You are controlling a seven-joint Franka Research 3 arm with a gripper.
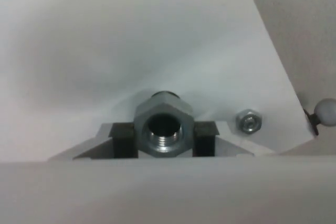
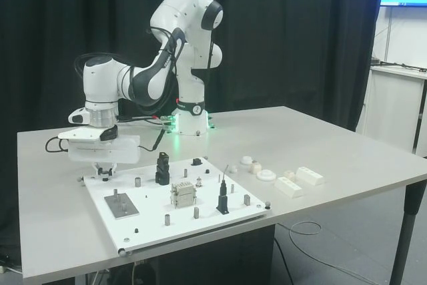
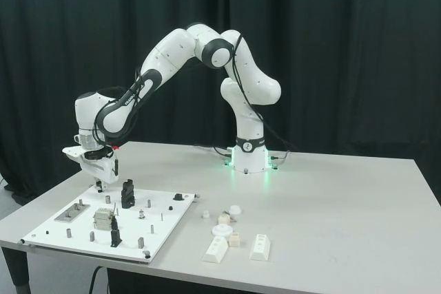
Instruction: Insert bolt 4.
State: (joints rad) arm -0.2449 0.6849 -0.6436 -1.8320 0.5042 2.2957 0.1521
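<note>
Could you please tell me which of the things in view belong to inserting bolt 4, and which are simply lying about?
Belonging to the job:
gripper, shut on the bolt
bolt, hex head between the fingers
white board, under the gripper

Lying about:
white blocks on the grey table
black connector
small hex nut nearby

Lab — black curtains (image 3: 344, 46) (grey table (image 3: 331, 204))

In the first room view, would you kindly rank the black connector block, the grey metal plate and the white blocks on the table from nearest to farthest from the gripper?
From the gripper:
1. Grey metal plate, on the board just in front of it; the black connector block, beside it, is too close to call.
2. White blocks, off the board on the table, clearly farthest.
</note>
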